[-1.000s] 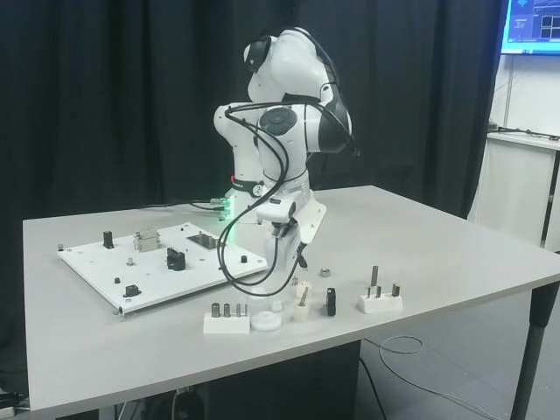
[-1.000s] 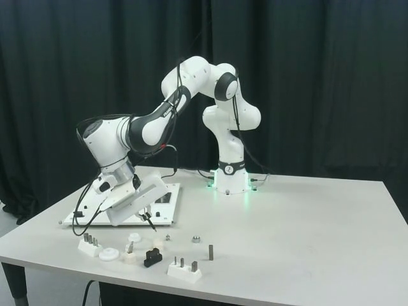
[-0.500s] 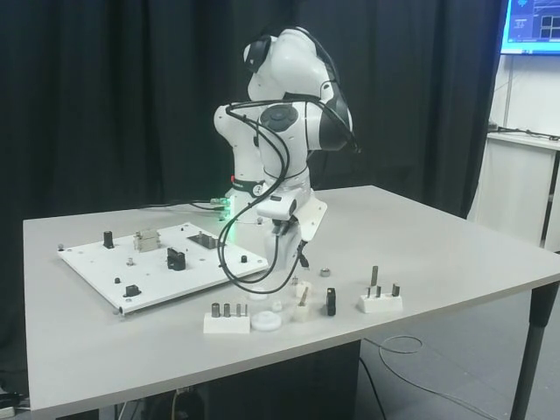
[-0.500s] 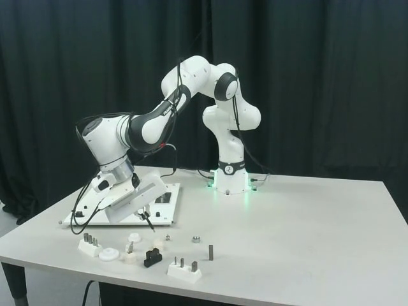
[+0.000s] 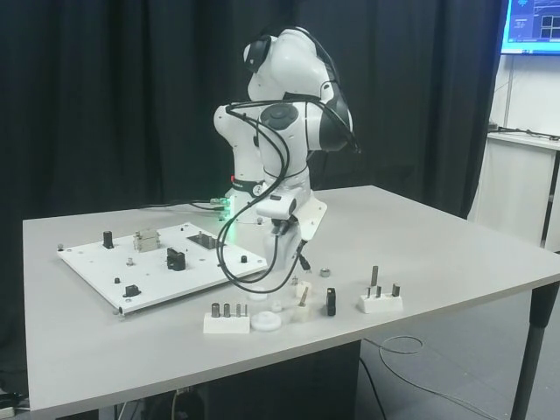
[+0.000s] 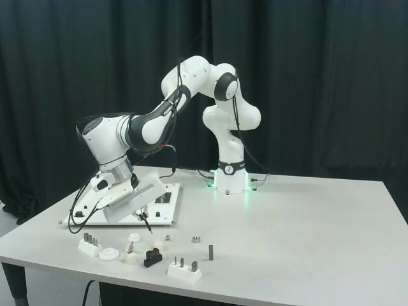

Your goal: Insert USB.

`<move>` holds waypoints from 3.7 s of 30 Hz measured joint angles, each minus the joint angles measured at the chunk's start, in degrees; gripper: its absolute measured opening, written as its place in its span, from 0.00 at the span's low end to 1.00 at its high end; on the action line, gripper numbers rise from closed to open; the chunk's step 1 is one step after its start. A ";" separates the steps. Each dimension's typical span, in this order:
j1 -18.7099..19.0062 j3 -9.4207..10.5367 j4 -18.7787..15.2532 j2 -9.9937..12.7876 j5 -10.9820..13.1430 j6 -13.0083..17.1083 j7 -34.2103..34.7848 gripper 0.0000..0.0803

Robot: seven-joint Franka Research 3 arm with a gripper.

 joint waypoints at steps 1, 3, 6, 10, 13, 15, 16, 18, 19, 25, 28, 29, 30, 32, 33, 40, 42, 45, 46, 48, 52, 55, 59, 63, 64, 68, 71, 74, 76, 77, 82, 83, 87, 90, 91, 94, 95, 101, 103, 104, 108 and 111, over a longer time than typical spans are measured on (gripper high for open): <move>0.01 0.00 0.00 0.00 -0.14 0.21 -0.07 0.04; 0.02 0.00 0.01 0.00 -0.45 0.56 -0.09 0.04; 0.04 0.00 0.08 0.00 -1.07 1.08 -0.16 0.04; 0.04 -0.01 0.24 0.00 -1.88 1.69 -0.41 0.04; 0.04 -0.05 0.49 0.00 -2.61 1.87 -0.54 0.04; 0.03 -0.10 0.69 0.00 -3.18 1.98 -0.61 0.04; 0.03 -0.12 0.79 0.00 -3.47 2.01 -0.66 0.04; 0.02 -0.20 1.02 0.00 -4.00 2.03 -0.76 0.04; 0.02 -0.25 1.16 0.00 -4.37 2.03 -0.82 0.04; -0.14 -0.45 1.82 -0.17 -7.12 1.86 -0.97 0.04; -0.32 -0.47 2.00 -0.42 -8.72 1.50 -0.99 0.04; -0.40 -0.47 2.06 -0.51 -9.23 1.40 -0.99 0.04; -0.47 -0.47 2.07 -0.62 -9.75 1.32 -0.99 0.04; -0.62 -0.47 2.07 -0.87 -10.83 1.13 -1.00 0.04; -0.71 -0.47 2.07 -0.99 -11.39 0.98 -1.00 0.04; -1.53 -0.47 2.06 -1.85 -15.05 -0.40 -1.24 0.04; -1.86 -0.47 2.06 -2.10 -16.05 -0.90 -1.46 0.04; -2.46 -0.46 1.98 -2.51 -17.67 -1.51 -1.85 0.04; -2.70 -0.45 1.96 -2.65 -18.20 -1.74 -1.99 0.04; -3.21 -0.44 1.86 -2.94 -19.23 -2.09 -2.34 0.04; -4.37 -0.43 1.23 -3.76 -21.13 -2.53 -3.52 0.04; -5.44 -0.43 0.65 -4.44 -22.53 -2.74 -4.59 0.04; -6.98 -0.44 -0.70 -5.64 -24.26 -2.74 -6.32 0.04; -8.70 -0.48 -2.25 -7.04 -25.88 -2.60 -8.22 0.04; -9.13 -0.52 -2.64 -7.40 -26.22 -2.50 -8.78 0.04; -10.51 -1.34 -4.43 -8.82 -27.17 -1.79 -11.34 0.04; -11.10 -2.77 -6.05 -9.92 -27.54 -0.92 -13.53 0.04; -11.31 -4.69 -7.82 -10.97 -27.65 0.25 -15.97 0.04; -11.39 -6.02 -9.05 -11.67 -27.67 1.15 -17.49 0.04; -11.44 -6.69 -9.69 -12.02 -27.67 1.66 -18.25 0.04; -11.70 -9.86 -13.10 -13.97 -27.67 4.34 -22.04 0.04; -11.73 -10.53 -13.88 -14.40 -27.67 4.95 -22.85 0.04; -11.76 -13.21 -16.85 -16.05 -27.67 7.31 -25.94 0.03; -11.77 -15.30 -19.06 -17.34 -27.68 9.07 -28.34 0.03; -11.77 -16.01 -19.79 -17.77 -27.67 9.67 -29.15 0.03; -11.77 -18.01 -21.85 -19.04 -27.68 11.38 -31.45 0.03; -11.77 -18.64 -22.48 -19.45 -27.67 11.92 -32.21 0.03; -11.78 -21.84 -26.34 -22.04 -27.67 15.37 -36.86 0.03; -11.78 -22.74 -27.65 -22.94 -27.67 16.80 -38.62 0.03; -11.78 -23.14 -28.25 -23.34 -27.67 17.57 -39.41 0.03; -11.78 -24.61 -30.67 -24.78 -27.68 20.92 -42.54 0.03; -11.78 -25.67 -32.49 -25.63 -27.68 23.78 -44.80 0.03</move>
